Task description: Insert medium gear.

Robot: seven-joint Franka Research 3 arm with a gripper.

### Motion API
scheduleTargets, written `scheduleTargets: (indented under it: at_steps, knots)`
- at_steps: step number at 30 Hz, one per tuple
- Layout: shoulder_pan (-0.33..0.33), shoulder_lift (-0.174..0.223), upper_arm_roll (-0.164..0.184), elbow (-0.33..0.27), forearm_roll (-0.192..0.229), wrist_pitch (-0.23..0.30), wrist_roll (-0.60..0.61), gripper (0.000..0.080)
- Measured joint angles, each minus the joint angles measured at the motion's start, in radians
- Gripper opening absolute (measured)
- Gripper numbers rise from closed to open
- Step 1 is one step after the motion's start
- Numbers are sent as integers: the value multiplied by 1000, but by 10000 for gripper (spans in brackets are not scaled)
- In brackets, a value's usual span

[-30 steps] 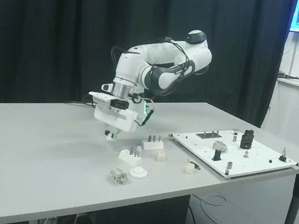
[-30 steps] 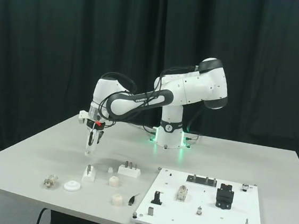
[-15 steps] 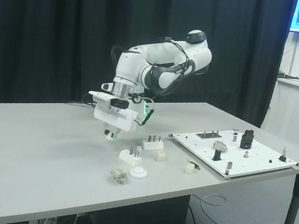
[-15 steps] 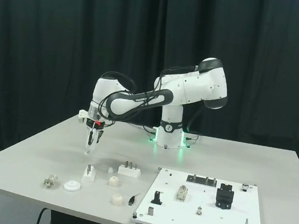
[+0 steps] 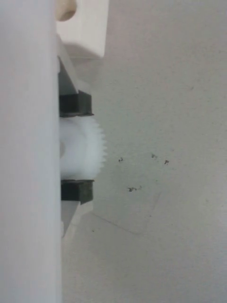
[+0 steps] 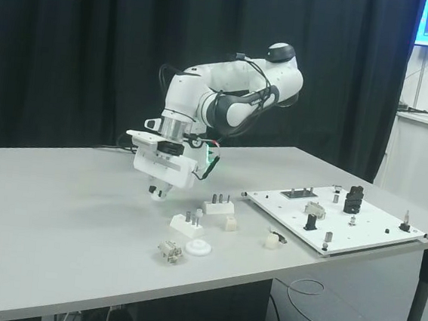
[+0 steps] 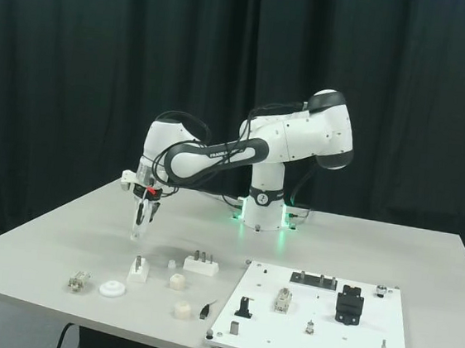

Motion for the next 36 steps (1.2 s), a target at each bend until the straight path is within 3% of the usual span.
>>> scheduleTargets:
  at_steps: [36]
  knots:
    - [-12,-1,-3,13,-1,-4,-7,283]
